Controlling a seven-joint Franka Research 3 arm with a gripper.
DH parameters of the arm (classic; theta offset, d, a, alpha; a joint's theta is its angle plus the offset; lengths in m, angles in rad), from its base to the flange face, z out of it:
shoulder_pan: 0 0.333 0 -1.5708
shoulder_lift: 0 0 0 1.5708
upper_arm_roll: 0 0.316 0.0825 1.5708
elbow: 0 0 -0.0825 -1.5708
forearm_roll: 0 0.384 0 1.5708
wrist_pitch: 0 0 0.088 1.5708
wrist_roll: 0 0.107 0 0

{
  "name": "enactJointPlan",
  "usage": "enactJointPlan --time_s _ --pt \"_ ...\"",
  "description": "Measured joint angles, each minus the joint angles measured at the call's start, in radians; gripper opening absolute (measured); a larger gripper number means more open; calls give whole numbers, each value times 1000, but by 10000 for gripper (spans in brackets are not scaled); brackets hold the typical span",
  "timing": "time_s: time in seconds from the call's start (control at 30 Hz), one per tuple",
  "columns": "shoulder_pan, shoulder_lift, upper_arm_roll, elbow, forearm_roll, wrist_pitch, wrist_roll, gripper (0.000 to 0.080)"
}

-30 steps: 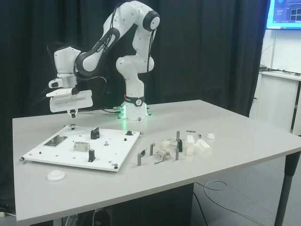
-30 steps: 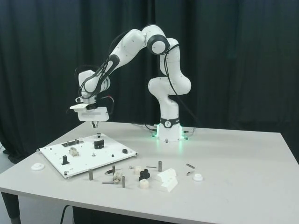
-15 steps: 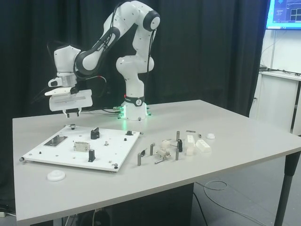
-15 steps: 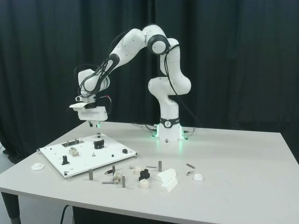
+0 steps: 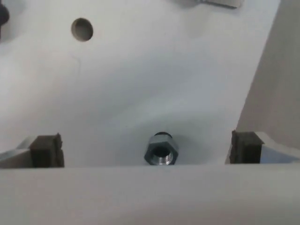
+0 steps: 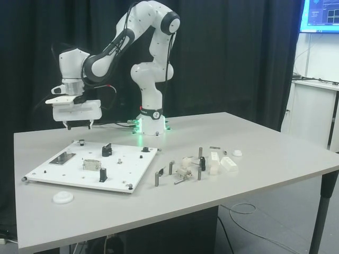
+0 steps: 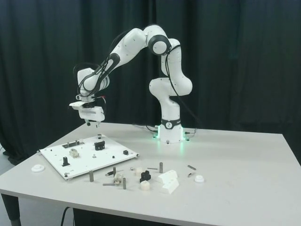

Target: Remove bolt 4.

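Bolt 4 (image 5: 161,150) is a short grey hex-headed bolt standing upright in the white board (image 5: 154,89), close to the board's edge. My gripper (image 5: 146,149) is open and hangs above the bolt, which sits between the black pads (image 5: 47,150), nearer the other pad, touching neither. In the first room view the gripper (image 6: 77,125) hovers over the board's (image 6: 127,169) far corner, where the bolt (image 6: 81,141) stands. The second room view shows the gripper (image 7: 92,124) a little above that same corner.
The board carries black brackets (image 6: 106,150), a grey fitting (image 6: 91,164) and a grey plate (image 6: 62,157). Loose bolts (image 6: 170,168), white blocks (image 6: 221,161) and black parts lie right of the board. A white disc (image 6: 62,197) sits at the front left.
The hand has shifted slightly toward the board's far corner and risen a little. Its fingers have spread from close together to wide apart.
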Motion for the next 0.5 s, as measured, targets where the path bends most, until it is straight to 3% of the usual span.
enactJointPlan --time_s 0.03,0.5 --pt "0 0 -1 0 0 0 31 796" --pt "0 0 -9 -8 -1 -14 509 799"
